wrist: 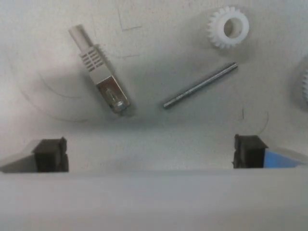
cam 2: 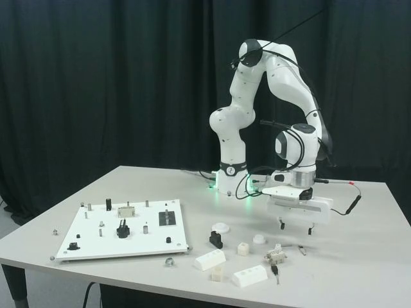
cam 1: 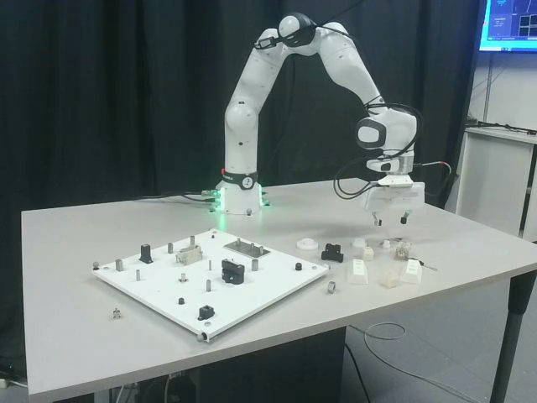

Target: Remove round peg 2.

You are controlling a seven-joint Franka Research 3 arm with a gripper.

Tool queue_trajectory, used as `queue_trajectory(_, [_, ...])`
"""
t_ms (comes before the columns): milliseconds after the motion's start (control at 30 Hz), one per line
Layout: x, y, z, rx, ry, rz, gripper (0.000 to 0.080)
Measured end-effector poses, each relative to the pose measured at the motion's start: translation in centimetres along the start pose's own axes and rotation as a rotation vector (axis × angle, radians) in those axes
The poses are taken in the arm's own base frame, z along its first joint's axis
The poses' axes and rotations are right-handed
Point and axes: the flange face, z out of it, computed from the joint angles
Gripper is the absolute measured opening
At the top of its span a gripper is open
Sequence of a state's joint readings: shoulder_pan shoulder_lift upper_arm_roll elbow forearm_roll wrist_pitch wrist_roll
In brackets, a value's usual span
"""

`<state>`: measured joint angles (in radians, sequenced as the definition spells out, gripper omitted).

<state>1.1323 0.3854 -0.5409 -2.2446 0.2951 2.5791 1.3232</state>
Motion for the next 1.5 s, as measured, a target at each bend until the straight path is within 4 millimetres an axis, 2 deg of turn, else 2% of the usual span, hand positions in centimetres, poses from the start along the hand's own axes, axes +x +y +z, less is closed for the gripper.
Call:
queue_trajectory(33, [0.0, 0.0, 0.0, 0.0, 0.0, 0.0, 0.0721])
queue_trajectory(67, [0.0, 0.0, 0.0, 0.0, 0.0, 0.0, 0.0779])
queue_trajectory(1500, [1.5, -0.5, -0.5, 0.0, 0.012, 0.013, 0.08])
